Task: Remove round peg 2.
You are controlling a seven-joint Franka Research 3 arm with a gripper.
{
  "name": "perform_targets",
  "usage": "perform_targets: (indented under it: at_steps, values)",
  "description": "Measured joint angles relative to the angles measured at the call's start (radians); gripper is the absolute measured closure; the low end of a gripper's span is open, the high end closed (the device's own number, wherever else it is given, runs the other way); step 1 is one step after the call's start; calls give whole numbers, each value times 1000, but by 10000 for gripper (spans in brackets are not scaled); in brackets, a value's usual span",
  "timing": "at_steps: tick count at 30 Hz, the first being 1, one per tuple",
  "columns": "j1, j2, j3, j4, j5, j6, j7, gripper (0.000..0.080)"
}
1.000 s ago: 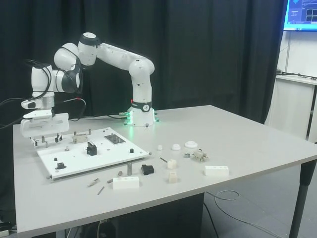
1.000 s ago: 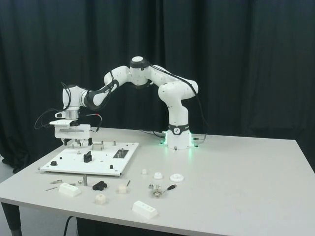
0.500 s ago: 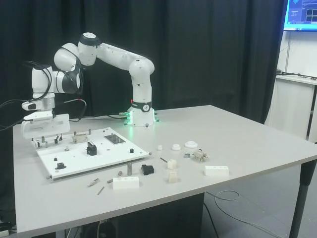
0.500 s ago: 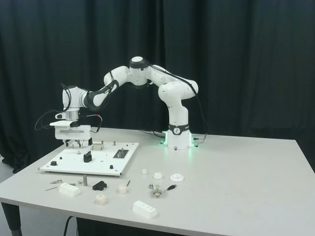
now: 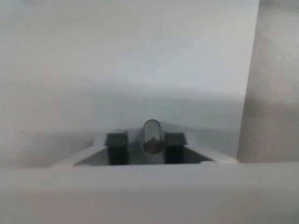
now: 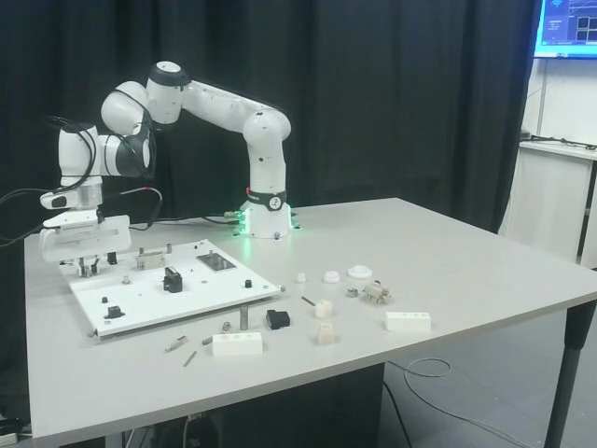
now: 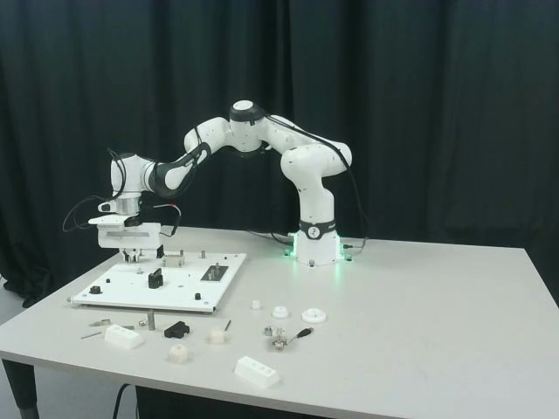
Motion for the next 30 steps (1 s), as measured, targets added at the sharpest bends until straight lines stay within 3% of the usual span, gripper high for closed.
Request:
perform_targets:
  at_steps: [1,2,3,4,22,30]
  values:
    - [1,0,0,0,0,0,0,392]
    - [2,1,0,2,-1,2,0,554]
    - [3,1,0,5,-2,3,1,554]
    - [5,1,0,6,-1,3,1,731]
    - [11,12,1,9,0,-6,1,728]
    - [9,29,40,9,4,-66,1,728]
